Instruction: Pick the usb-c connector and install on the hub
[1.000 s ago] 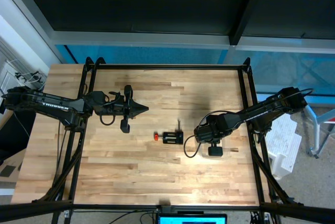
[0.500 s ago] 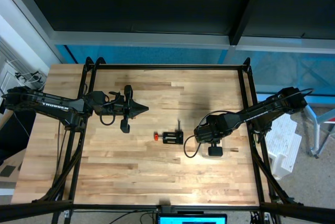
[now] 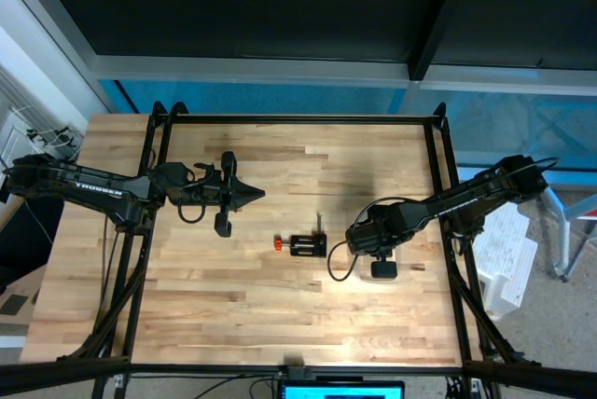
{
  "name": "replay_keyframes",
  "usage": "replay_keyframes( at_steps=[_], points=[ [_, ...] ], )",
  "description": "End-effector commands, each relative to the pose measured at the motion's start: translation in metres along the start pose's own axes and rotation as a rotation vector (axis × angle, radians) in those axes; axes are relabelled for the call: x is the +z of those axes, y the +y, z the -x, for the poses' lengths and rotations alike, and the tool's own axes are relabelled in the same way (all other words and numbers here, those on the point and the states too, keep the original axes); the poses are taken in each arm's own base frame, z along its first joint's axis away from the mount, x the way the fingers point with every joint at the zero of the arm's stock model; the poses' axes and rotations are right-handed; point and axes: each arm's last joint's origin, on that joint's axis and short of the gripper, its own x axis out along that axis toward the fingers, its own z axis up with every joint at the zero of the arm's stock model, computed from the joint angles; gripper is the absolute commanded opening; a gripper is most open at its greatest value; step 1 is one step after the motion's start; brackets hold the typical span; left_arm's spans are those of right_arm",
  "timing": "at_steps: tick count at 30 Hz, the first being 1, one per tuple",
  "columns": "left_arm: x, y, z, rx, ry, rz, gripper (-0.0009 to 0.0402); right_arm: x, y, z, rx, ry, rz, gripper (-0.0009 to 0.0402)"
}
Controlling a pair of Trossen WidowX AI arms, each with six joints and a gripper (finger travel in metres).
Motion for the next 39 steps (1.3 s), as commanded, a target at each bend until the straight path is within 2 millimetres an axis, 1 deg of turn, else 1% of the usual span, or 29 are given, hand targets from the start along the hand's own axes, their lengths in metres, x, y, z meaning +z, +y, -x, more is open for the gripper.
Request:
replay_keyframes(
  at_steps=[1,6,10,17,20,25,39],
  points=[
    [0.000,0.000,0.000,0.000,0.000,0.000,0.0000,0.001,0.000,0.001,0.001,-0.005,0.001,0.0082],
    [0.000,0.000,0.000,0.000,0.000,0.000,0.0000,0.001,0.000,0.002,0.002,-0.009,0.000,0.0133],
    [0.000,0.000,0.000,0.000,0.000,0.000,0.0000,0.001,0.000,0.005,0.005,-0.021,0.000,0.0166],
    [0.000,0.000,0.000,0.000,0.000,0.000,0.0000,-0.003,-0.001,0.015,0.018,-0.061,-0.001,0.0202],
    [0.000,0.000,0.000,0.000,0.000,0.000,0.0000,-0.003,-0.001,0.021,0.022,-0.073,-0.002,0.0207],
    [0.000,0.000,0.000,0.000,0.000,0.000,0.0000,-0.006,-0.003,0.032,0.025,-0.086,-0.002,0.0204],
    [0.000,0.000,0.000,0.000,0.000,0.000,0.0000,-0.029,-0.010,0.057,0.034,-0.119,-0.013,0.0204]
  ],
)
